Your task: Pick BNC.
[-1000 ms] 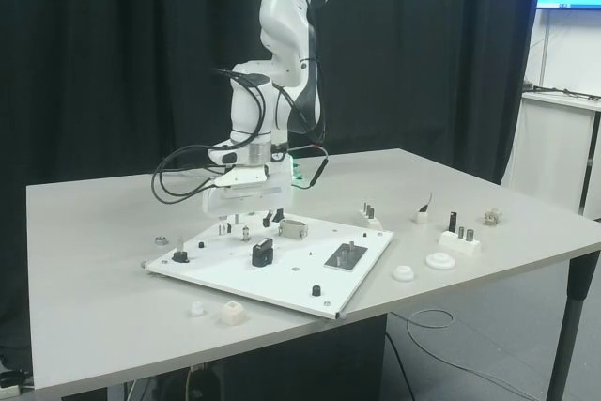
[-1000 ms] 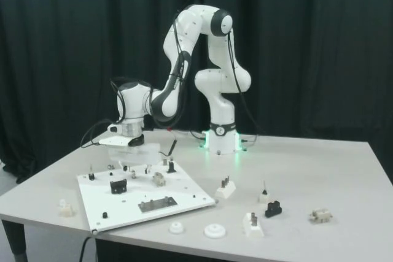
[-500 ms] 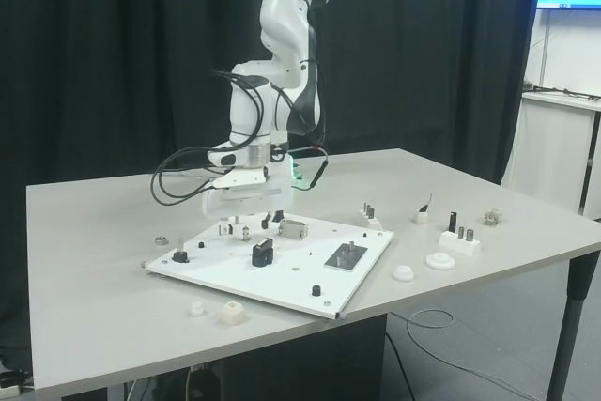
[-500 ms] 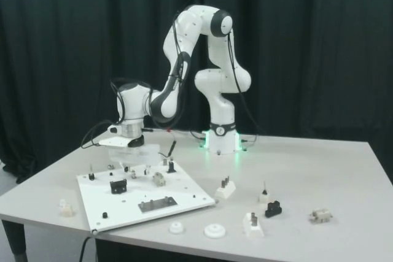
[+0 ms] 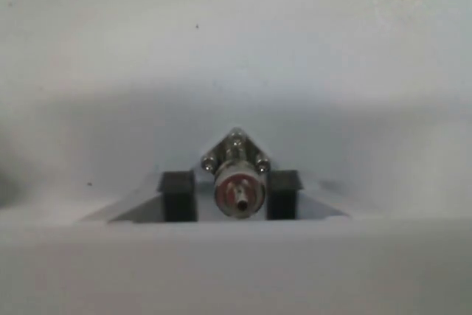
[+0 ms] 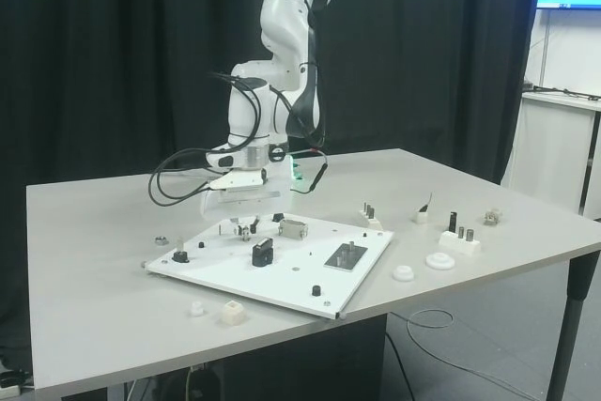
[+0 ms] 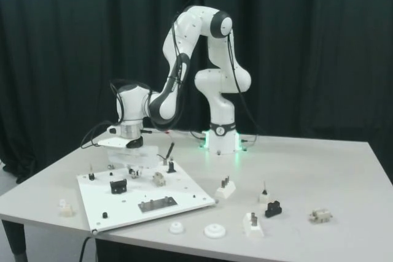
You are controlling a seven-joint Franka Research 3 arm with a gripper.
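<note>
The BNC connector (image 5: 239, 188), a small metal barrel on a diamond-shaped flange, sits between my two black fingertips (image 5: 178, 195), which press on its sides. My gripper (image 5: 237, 195) is shut on it. From the first room view the gripper (image 6: 245, 222) hangs a little above the back left part of the white board (image 6: 291, 279), with the BNC (image 6: 246, 229) at its tips and off the board. The second room view shows the gripper (image 7: 133, 167) above the same board (image 7: 178, 210).
On the board stand a black block (image 6: 261, 253), a grey metal plate (image 6: 345, 255), a grey socket (image 6: 294, 228) and small black knobs (image 6: 178, 256). White and black small parts (image 6: 459, 241) lie on the grey table to the right, and white pieces (image 6: 231, 312) near the front edge.
The arm's hand has risen from just above the board to a clear height over it, carrying the BNC up with it. Nothing else on the table has moved.
</note>
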